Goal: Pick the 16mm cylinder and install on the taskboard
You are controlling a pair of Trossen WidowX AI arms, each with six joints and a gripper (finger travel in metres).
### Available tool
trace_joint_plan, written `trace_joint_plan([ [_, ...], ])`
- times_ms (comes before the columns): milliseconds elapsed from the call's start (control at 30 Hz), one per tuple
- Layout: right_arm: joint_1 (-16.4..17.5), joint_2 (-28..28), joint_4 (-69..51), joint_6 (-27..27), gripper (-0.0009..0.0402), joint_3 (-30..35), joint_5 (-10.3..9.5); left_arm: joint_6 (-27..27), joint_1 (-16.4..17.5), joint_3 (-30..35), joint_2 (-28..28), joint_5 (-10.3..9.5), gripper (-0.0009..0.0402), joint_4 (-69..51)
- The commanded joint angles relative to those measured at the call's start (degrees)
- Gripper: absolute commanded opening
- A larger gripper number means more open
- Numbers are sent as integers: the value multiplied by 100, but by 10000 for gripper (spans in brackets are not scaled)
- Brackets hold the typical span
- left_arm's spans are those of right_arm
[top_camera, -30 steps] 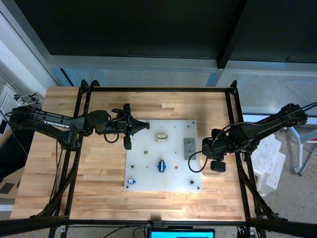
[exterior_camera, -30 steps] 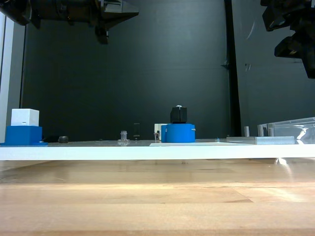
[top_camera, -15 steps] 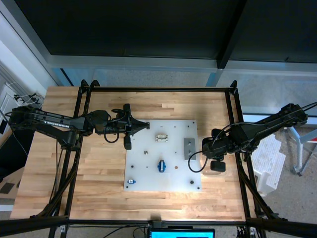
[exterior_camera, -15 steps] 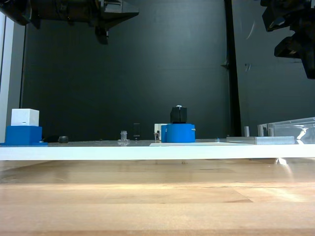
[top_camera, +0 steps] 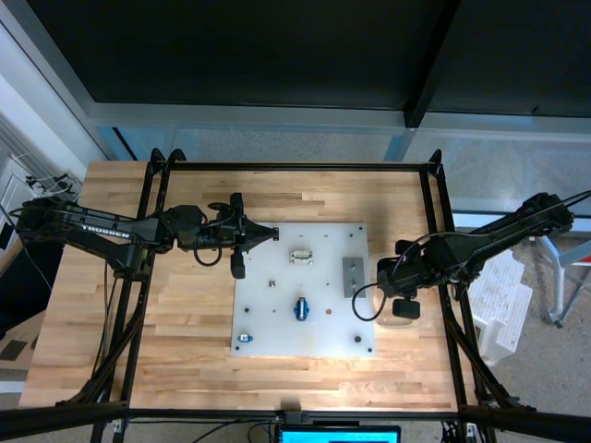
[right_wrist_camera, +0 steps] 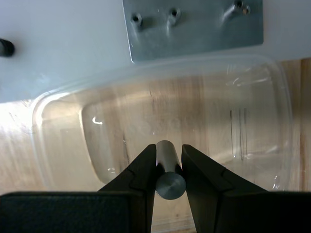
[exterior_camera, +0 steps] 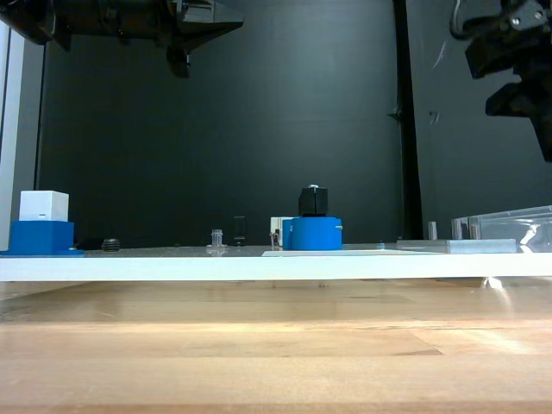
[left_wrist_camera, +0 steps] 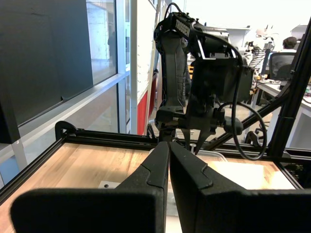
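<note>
The 16mm cylinder [right_wrist_camera: 170, 182] is a short silvery peg clamped between the fingers of my right gripper [right_wrist_camera: 168, 152], which is shut on it. In the right wrist view it hangs over the clear plastic tray [right_wrist_camera: 252, 121], with the edge of the white taskboard [right_wrist_camera: 63, 43] and its grey metal block [right_wrist_camera: 194, 26] just beyond. In the high view my right gripper [top_camera: 386, 281] sits at the right edge of the taskboard [top_camera: 277, 314]. My left gripper [top_camera: 269, 233] is shut and empty, held high over the board's far left corner.
The board carries a grey block [top_camera: 352, 275], a blue fitting [top_camera: 301, 308] and a multi-pin socket [top_camera: 300, 257]. The clear tray [top_camera: 395, 316] lies on the wood just right of the board. A black frame rail [top_camera: 295, 167] surrounds the table.
My right gripper has risen a little with the cylinder. The left arm has not moved.
</note>
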Motion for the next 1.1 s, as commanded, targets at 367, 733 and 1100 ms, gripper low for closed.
trace_joint_plan([
  [367,0,4,852,146,0,-909,-4,2,2,2,0,0,1,2],
  [733,0,33,1445,153,0,-1456,-37,2,2,2,0,0,1,2],
  [1100,0,94,1451,149,0,-1471,-48,2,2,2,0,0,1,0],
])
